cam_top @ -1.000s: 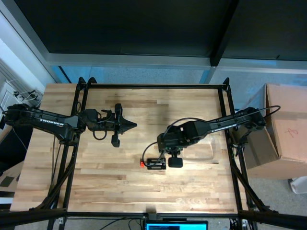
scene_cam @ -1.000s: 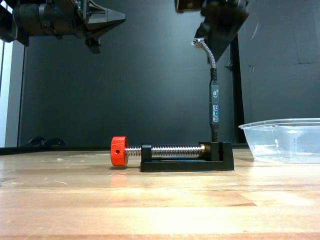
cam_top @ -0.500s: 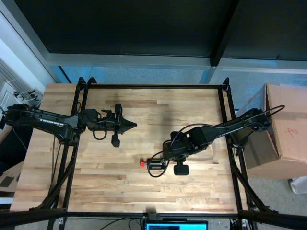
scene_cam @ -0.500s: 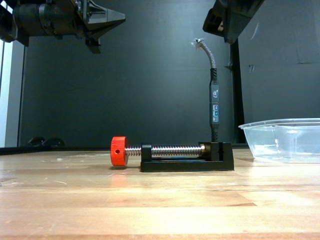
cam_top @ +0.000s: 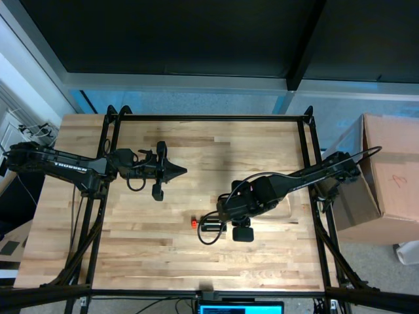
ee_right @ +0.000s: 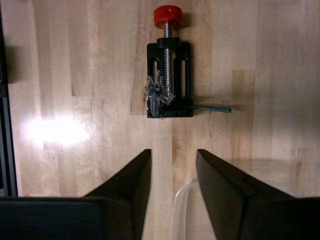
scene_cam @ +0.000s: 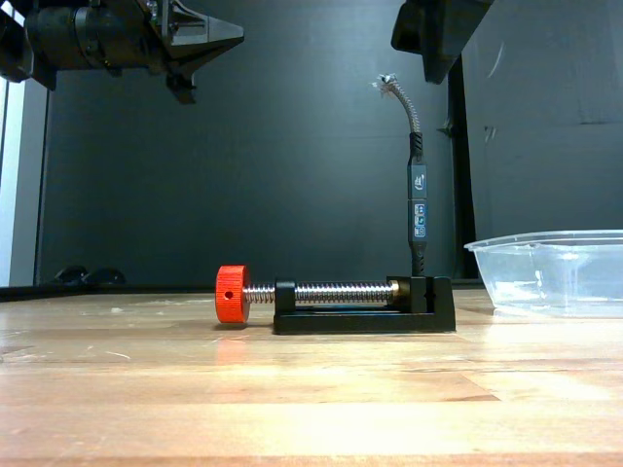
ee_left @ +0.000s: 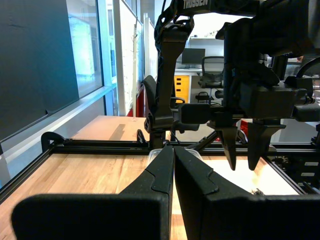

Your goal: Remove the USB-C connector from the USB-C receptacle and place in the container

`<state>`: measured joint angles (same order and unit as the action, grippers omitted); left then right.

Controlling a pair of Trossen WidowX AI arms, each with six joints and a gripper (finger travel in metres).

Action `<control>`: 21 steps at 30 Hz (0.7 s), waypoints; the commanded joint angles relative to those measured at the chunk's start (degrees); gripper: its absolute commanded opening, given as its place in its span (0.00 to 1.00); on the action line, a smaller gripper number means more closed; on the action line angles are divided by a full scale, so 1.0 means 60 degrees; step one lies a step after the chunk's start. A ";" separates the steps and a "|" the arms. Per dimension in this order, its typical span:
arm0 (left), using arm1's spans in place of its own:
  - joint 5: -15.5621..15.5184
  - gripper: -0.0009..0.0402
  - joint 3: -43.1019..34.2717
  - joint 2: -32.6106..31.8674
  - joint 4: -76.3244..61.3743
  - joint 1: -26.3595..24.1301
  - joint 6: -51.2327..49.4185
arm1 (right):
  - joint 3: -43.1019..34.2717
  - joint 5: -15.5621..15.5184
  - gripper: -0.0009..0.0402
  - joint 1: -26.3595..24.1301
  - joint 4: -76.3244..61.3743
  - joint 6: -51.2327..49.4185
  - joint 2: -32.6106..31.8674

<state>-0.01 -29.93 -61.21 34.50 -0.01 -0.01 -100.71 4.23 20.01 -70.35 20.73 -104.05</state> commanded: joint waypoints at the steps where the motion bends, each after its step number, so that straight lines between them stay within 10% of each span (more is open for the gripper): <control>1: 0.0000 0.02 -0.0004 0.0000 0.0004 0.0004 0.0000 | -0.0160 0.0160 0.42 0.0015 -0.0131 0.0011 -0.0135; 21: 0.0000 0.02 -0.0004 0.0000 0.0004 0.0000 0.0000 | 0.0280 0.0357 0.42 0.0222 0.0736 0.0277 -0.0823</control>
<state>-0.01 -29.95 -61.21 34.50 -0.01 -0.01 -99.04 6.42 21.32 -66.32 22.61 -108.42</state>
